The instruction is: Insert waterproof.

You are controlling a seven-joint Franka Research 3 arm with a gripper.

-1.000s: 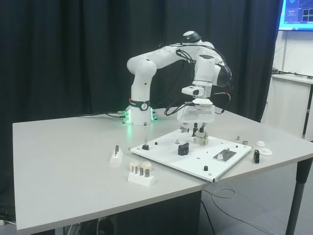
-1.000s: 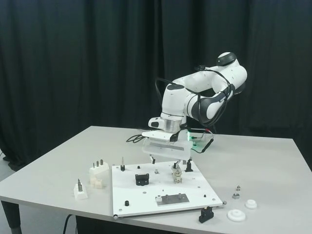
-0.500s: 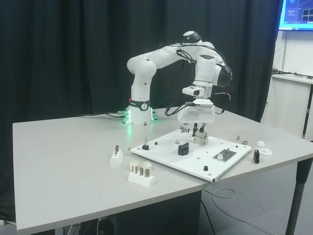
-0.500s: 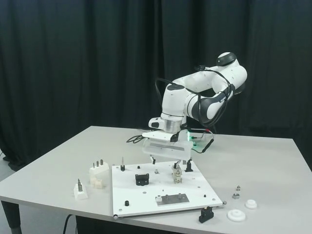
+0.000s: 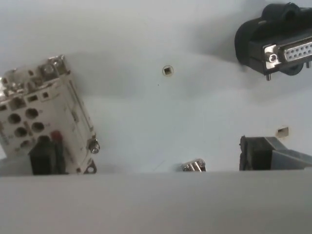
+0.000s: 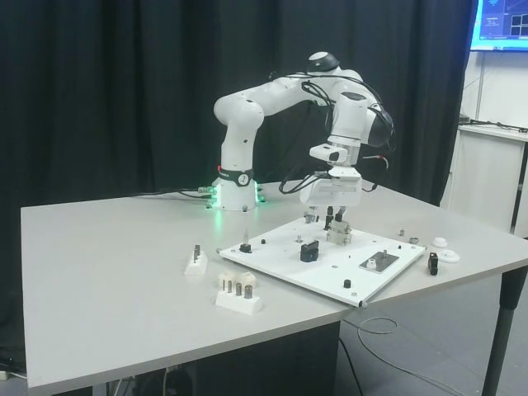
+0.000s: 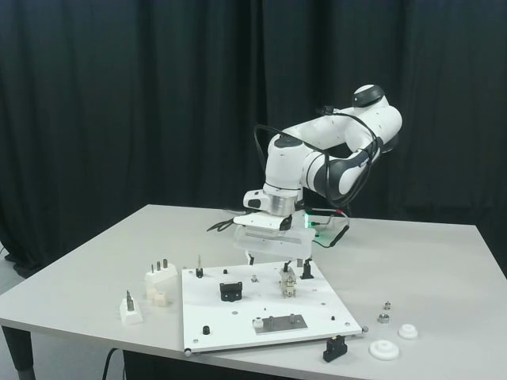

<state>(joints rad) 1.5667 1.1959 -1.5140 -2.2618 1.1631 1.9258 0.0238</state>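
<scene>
Nearest to us in the first room view, a small white block holding short grey pins (image 6: 238,295) sits on the grey table (image 6: 99,272), with a smaller white stand carrying one pin (image 6: 195,258) just behind it. Beyond them lies the flat white assembly board (image 6: 280,268), which bears a black blocky connector (image 6: 309,250), a grey metal plate (image 6: 379,262) and, farther back, the white multi-hole socket block (image 6: 339,234).

From the wrist view we see that socket block (image 5: 41,122) close up, with several round holes, and what we take for the waterproof plug (image 5: 46,153), a dark part with a small cap, sitting at its edge. We cannot tell whether it is pushed fully home. A black D-shaped connector with rows of pins (image 5: 280,44) lies well apart from it.

The gripper (image 6: 333,216) hangs just above the socket block; we cannot tell whether it grips anything. We judge that the insertion is either in hand or nearly finished, and seating remains to be confirmed. Farthest back stands the white arm's base with green lights (image 6: 233,191).
</scene>
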